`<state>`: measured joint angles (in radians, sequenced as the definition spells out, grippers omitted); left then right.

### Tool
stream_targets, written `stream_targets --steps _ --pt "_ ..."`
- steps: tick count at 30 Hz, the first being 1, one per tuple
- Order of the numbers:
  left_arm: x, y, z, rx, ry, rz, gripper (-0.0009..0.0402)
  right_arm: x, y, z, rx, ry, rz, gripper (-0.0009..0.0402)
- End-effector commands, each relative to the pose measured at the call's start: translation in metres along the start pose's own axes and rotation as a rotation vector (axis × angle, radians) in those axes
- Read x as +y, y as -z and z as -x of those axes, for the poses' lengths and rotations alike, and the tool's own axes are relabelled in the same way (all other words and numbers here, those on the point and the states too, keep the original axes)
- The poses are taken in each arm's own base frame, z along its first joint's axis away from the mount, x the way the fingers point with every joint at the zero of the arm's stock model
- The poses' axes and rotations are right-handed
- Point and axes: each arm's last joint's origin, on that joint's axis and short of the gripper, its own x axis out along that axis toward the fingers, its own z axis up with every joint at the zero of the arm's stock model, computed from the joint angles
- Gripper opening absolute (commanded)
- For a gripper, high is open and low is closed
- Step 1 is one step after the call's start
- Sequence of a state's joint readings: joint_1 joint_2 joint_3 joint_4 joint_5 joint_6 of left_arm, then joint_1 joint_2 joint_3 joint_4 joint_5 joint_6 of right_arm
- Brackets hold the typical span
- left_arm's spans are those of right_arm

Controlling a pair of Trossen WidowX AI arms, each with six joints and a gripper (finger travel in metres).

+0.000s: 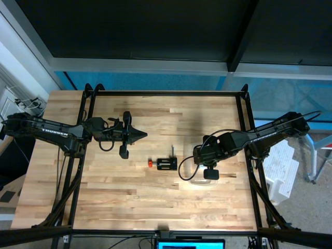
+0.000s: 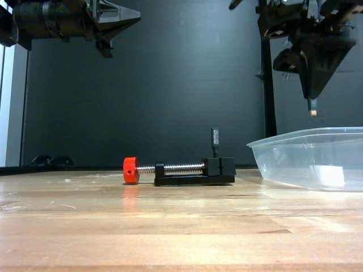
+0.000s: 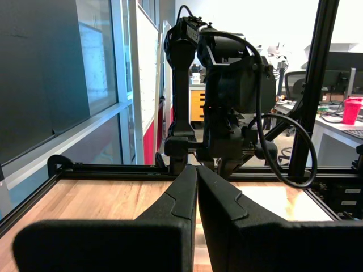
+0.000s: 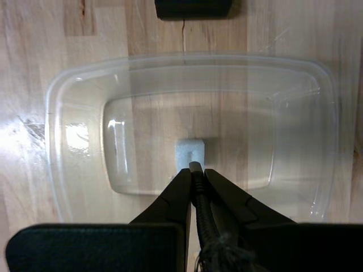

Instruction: Pick the usb-c connector and install on the hub

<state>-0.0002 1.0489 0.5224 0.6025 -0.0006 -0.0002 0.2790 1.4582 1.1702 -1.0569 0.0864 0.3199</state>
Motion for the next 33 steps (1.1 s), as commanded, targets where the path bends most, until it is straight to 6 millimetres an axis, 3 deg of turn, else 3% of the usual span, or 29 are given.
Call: stream_targets --steps 1,13,20,33 --pt "0.0 0.0 0.0 0.0 0.0 0.0 0.0 0.0 -0.001 0.004 -0.003 -0.001 -0.001 0.0" --pt "0.0 0.0 0.0 0.0 0.0 0.0 0.0 0.0 -0.004 0.006 -0.014 -0.003 0.001 0.0" --pt "0.0 0.0 0.0 0.0 0.0 0.0 0.0 -0.002 -0.027 0.008 -0.035 -0.002 -0.006 0.0" --pt "0.0 0.0 0.0 0.0 0.0 0.0 0.0 0.001 -0.062 -0.007 -0.028 0.033 0.014 0.0"
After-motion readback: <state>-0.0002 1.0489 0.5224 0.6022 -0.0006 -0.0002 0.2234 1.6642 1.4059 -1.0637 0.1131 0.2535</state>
